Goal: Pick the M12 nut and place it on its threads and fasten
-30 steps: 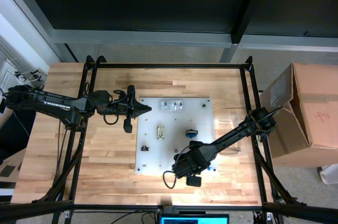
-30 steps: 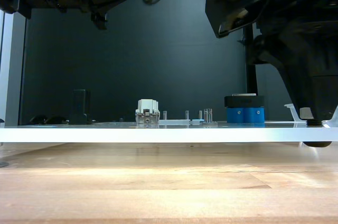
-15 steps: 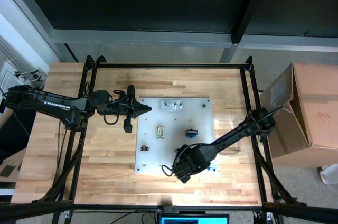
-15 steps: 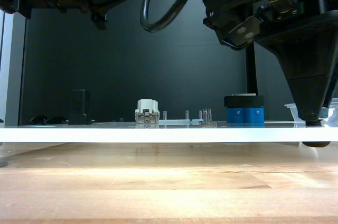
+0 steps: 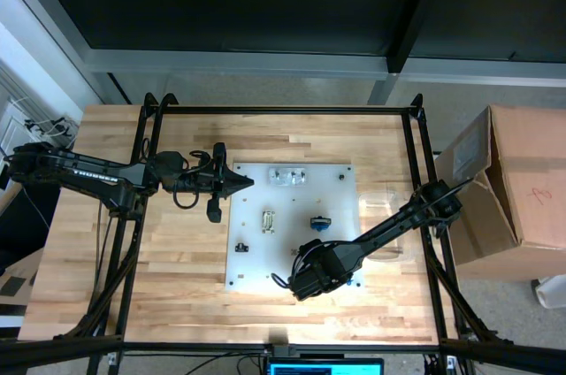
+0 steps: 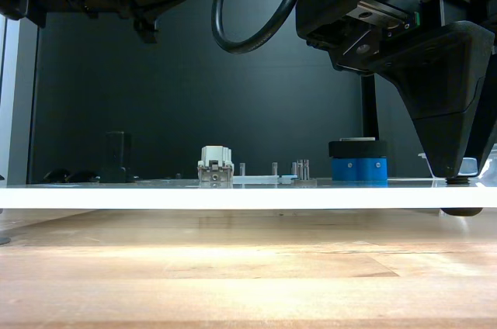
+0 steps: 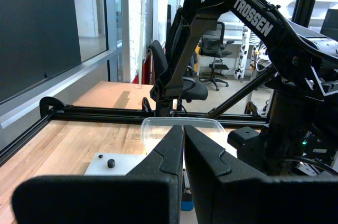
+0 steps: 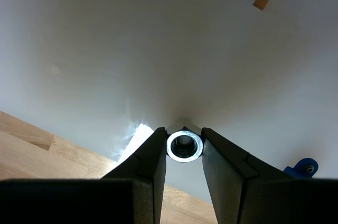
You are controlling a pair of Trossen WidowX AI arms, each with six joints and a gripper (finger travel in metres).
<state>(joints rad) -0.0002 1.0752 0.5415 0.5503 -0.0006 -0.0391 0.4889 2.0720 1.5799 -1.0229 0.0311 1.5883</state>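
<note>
Small silver metal nut (image 8: 170, 146) clamped between fingers of black right gripper (image 6: 458, 177), low at near right edge of flat white task board (image 5: 292, 207). Seating on black ribbed stud cannot be told. Right wrist rotated within last second, so fastening turn judged underway. Black left gripper (image 5: 246, 182) held high over board's left edge, fingers together, unmoved.

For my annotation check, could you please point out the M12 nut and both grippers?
M12 nut (image 8: 184, 158): right wrist view, silver rim.
right gripper (image 6: 457, 176): low view, between fingertips.
left gripper (image 5: 246, 182): high view, between fingertips.
</note>
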